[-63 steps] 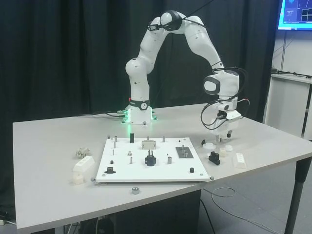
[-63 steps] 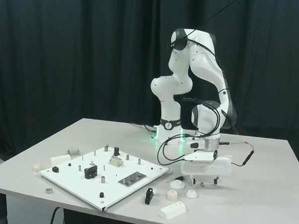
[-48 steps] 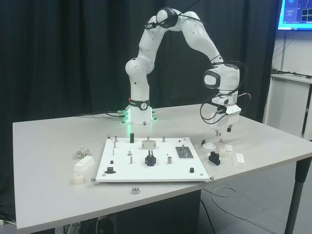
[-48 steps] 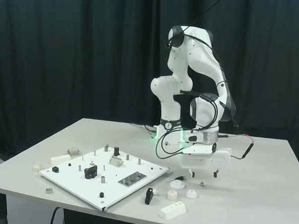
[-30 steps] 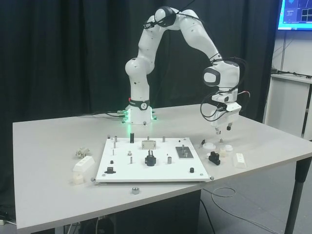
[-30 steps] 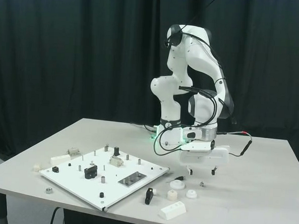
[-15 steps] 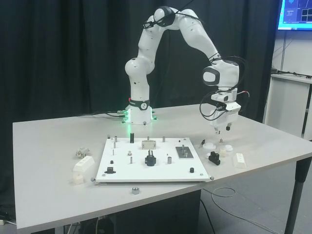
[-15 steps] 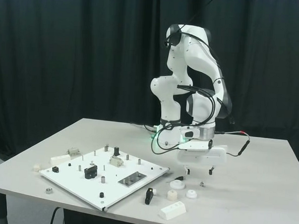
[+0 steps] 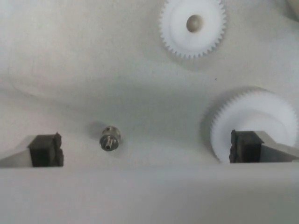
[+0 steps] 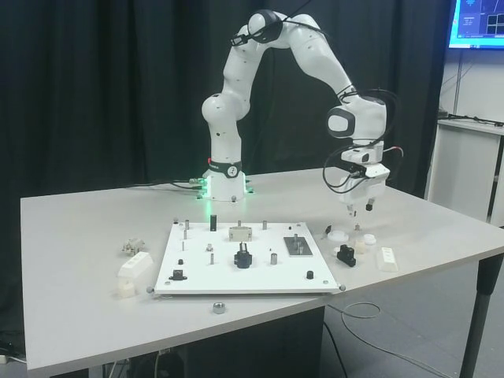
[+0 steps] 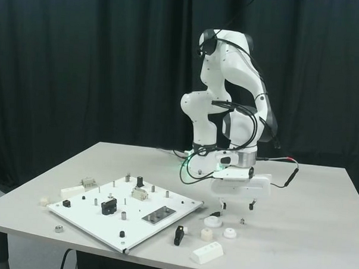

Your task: Remove round peg 4.

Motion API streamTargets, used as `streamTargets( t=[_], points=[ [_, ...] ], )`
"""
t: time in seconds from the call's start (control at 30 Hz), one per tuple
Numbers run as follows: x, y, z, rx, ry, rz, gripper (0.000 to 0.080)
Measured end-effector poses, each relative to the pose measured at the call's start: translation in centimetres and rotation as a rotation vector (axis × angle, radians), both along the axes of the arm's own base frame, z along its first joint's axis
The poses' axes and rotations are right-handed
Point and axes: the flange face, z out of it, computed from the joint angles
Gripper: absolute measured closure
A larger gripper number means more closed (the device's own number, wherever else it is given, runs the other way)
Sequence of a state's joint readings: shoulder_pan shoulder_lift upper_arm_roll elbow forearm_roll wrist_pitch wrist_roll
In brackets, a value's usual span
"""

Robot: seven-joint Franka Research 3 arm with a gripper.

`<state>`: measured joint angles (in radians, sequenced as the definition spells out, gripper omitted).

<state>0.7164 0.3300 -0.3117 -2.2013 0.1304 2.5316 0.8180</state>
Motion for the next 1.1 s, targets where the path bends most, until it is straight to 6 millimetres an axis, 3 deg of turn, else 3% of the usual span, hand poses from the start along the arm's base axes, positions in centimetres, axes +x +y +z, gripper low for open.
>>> streamTargets(
  t=[0.57, 1.1],
  points=[
    [1.3, -1.8, 0.5, -0.023, -0.025, 0.005, 0.0003],
    [4.5, -7.7, 2.0, -0.038, -0.066, 0.008, 0.0003]
  ],
)
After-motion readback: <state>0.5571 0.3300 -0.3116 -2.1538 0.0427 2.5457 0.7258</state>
